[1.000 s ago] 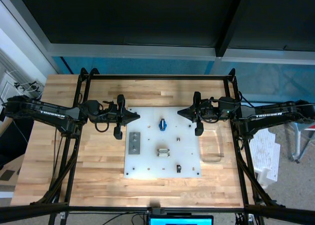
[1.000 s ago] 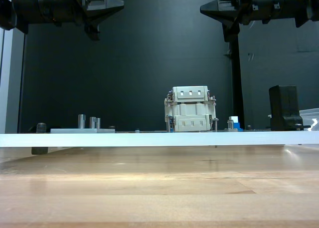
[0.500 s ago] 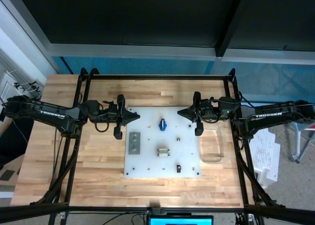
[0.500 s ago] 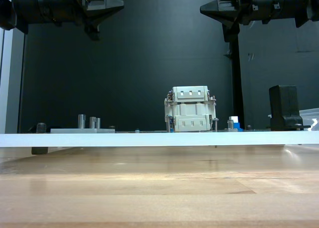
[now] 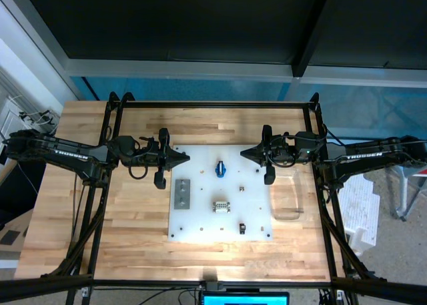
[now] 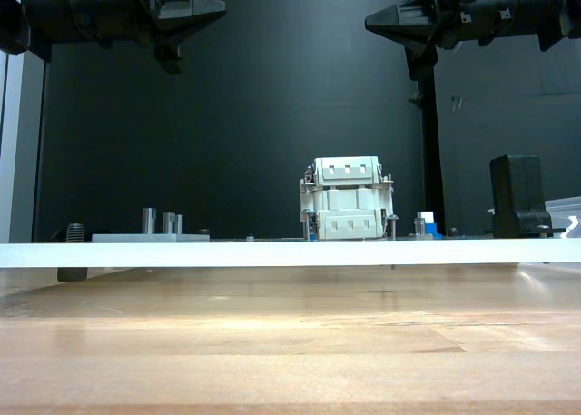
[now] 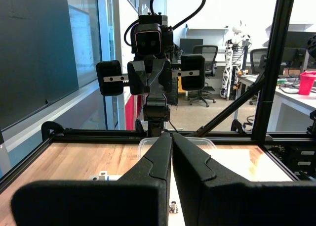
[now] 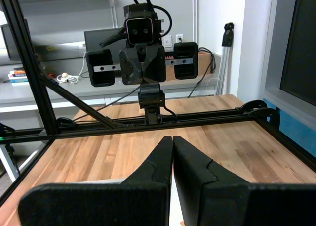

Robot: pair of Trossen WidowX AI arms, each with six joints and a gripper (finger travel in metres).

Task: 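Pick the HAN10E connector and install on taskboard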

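"TROSSEN" stands on left arm (image 5: 67,153) and right arm (image 5: 365,156)

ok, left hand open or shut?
Shut: left hand fingers meet, nothing between. It hovers by the taskboard's far-left corner; right hand, also shut, by the far-right.

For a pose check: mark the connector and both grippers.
Connector (image 5: 221,206): high view, its top, on the board (image 5: 200,218).
Left gripper (image 5: 183,157): high view, shut fingertips, over board's far-left corner.
Right gripper (image 5: 245,151): high view, shut fingertips, over board's far-right part.
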